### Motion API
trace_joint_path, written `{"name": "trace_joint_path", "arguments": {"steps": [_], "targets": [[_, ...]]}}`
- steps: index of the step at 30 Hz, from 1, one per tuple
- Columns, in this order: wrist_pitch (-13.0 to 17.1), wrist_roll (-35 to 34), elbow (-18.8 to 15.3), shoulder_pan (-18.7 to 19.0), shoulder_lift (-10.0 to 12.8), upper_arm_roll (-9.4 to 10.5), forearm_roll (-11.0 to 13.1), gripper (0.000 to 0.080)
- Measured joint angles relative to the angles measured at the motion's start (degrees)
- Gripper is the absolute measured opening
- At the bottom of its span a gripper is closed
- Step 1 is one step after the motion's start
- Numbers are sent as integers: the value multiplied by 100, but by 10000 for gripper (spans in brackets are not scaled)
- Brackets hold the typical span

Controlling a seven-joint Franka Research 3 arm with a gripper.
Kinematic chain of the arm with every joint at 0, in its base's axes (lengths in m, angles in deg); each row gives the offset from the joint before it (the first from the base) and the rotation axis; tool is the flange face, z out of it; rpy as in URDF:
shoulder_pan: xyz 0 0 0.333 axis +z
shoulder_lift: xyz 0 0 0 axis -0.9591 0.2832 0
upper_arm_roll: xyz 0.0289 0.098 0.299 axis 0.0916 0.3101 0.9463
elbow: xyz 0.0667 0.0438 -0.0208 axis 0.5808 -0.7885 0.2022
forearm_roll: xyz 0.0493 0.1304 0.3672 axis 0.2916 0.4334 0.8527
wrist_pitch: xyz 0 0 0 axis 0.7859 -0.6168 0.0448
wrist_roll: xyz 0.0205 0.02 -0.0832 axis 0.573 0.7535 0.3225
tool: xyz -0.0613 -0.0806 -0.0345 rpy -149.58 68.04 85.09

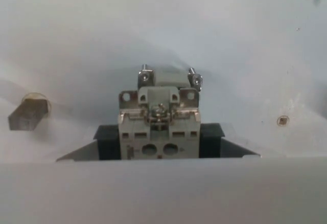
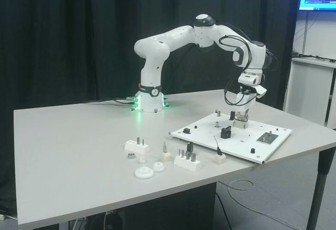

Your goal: Insert waterproof.

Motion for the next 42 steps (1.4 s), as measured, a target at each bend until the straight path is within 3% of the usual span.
{"name": "trace_joint_path", "arguments": {"steps": [42], "targets": [[122,-125,-139,19,-1,25,144,314]]}}
